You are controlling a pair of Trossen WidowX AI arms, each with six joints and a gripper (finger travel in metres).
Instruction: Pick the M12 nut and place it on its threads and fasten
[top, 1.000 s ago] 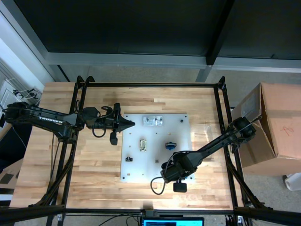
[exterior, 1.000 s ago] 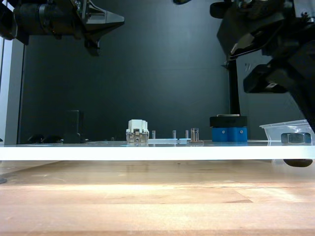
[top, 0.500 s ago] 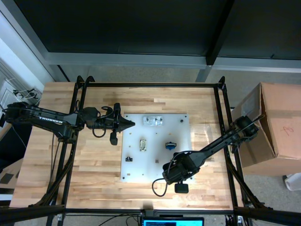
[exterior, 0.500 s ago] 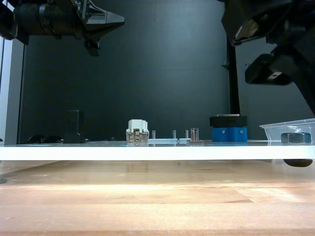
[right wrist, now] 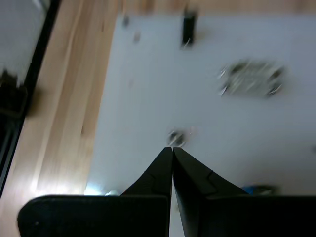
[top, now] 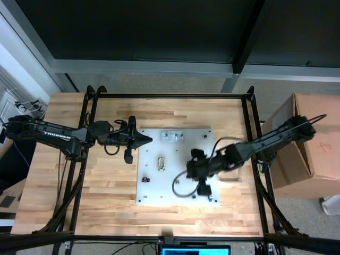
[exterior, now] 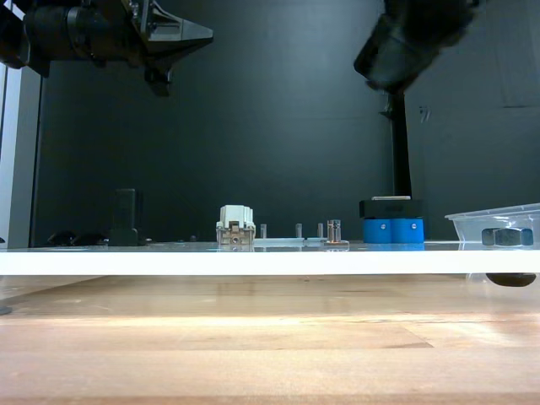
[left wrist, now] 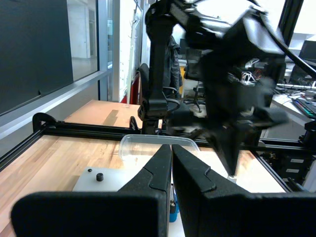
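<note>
The right end effector (top: 191,169) hangs over the middle of the white board (top: 159,191), its fingers (right wrist: 163,163) pressed together on nothing. The nut (exterior: 506,237) lies away from it, toward the near edge and a little to the right. The right arm is by far the nearer. The left end effector (top: 147,139), also pressed together and empty, hovers high at the board's far left edge, well apart from the nut.

In the low view the nut is a small dull-grey hexagon, flats facing the camera and bore upright. It sits low against the board in front of the clear tray (exterior: 472,221). No black ribs show beneath it, which suggests it is on its stud and run well down, though the views do not settle how far. From above, only a small speck marks that spot near the board's near right edge on the wooden desk (top: 106,186).
</note>
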